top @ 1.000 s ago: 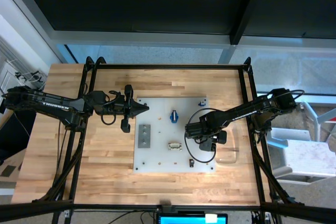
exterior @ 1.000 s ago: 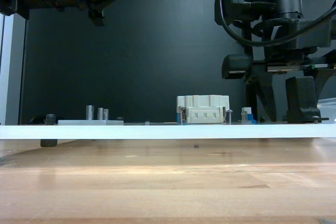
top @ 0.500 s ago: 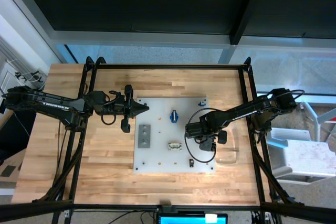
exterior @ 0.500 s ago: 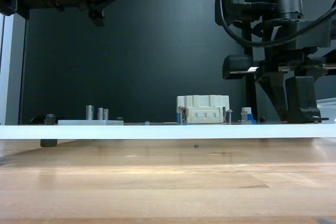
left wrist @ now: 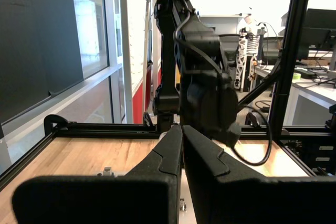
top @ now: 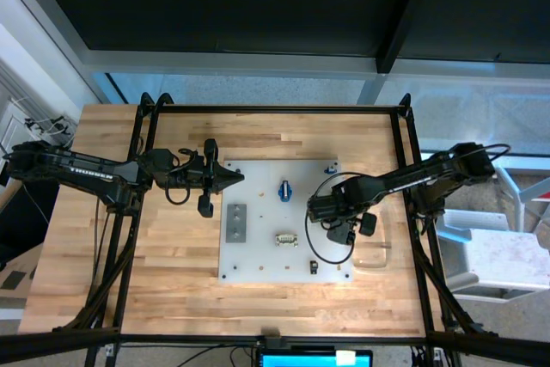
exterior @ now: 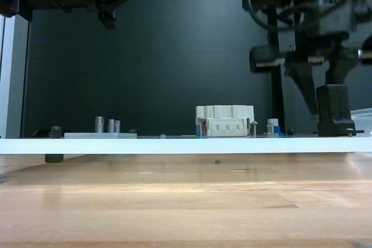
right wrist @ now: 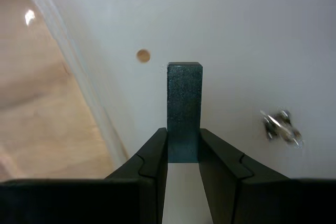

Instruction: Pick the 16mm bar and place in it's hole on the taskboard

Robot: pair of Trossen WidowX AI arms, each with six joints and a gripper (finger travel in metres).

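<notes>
Above the white plastic task board (top: 258, 255), the right gripper (right wrist: 182, 132) pinches one dark rectangular 16mm bar (right wrist: 184, 103) between its two fingers, near one small round hole (right wrist: 143, 55). By the board's left edge, the left gripper (left wrist: 182, 127) hovers, fingers pressed together.

Left gripper (top: 236, 177) high over taskboard (top: 258, 268) left edge — open room beneath; connector (top: 286, 239) and black block (top: 315, 266) stand near right gripper (top: 341, 231), which grips the 16mm bar (right wrist: 184, 111).

Right gripper (right wrist: 183, 142) climbing away from the taskboard (top: 258, 255), motion-blurred in the low view, drifting slightly rightward, 16mm bar (right wrist: 184, 98) apparently going up with it.
</notes>
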